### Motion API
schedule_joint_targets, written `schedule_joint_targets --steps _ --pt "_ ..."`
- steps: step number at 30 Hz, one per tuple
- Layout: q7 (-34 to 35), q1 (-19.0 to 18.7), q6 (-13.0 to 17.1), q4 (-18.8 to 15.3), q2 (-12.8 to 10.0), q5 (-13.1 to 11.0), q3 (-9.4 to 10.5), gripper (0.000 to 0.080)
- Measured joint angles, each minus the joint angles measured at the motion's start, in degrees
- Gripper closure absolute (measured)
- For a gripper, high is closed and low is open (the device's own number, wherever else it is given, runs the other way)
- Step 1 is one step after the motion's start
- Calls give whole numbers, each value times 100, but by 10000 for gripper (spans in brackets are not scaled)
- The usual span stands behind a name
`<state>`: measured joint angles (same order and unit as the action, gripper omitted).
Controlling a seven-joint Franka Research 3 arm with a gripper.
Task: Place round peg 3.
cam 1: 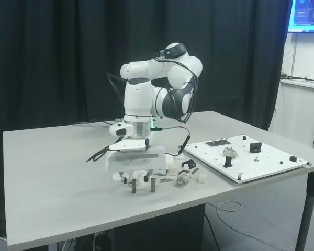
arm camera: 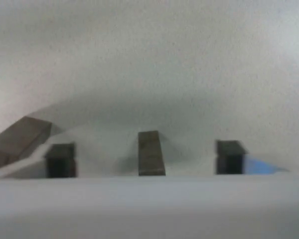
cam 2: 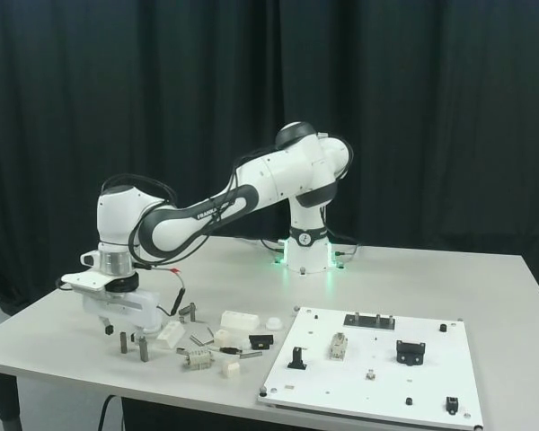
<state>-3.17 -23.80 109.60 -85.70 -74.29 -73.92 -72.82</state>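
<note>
Three short dark pegs stand upright on the grey table in the wrist view: one (arm camera: 60,160), a middle one (arm camera: 151,153) and another (arm camera: 229,157). A fourth dark piece (arm camera: 17,141) leans at the edge. I cannot tell which of them is round peg 3. In the room views my gripper (cam 1: 132,175) (cam 2: 117,321) hangs low over the table, right behind two standing pegs (cam 1: 133,186) (cam 2: 144,348). Nothing shows as held. A pale blurred band covers the lower part of the wrist view.
A white assembly board (cam 1: 272,163) (cam 2: 341,388) with black fixtures lies to the side near the table's front edge. Several loose white and black parts (cam 1: 184,175) (cam 2: 226,346) lie between the gripper and the board. A cable hangs from the wrist.
</note>
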Motion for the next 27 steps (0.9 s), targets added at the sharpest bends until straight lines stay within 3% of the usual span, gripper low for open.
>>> schedule_joint_targets --steps 1,5,6,15,27 --pt "23 -1 -30 17 1 18 -21 212" --pt "116 -7 -206 95 3 68 -131 212" --pt "136 -11 -247 109 2 78 -160 47" --pt "278 -83 -685 224 3 164 -489 14" --pt "338 -163 -890 246 2 259 -701 3"
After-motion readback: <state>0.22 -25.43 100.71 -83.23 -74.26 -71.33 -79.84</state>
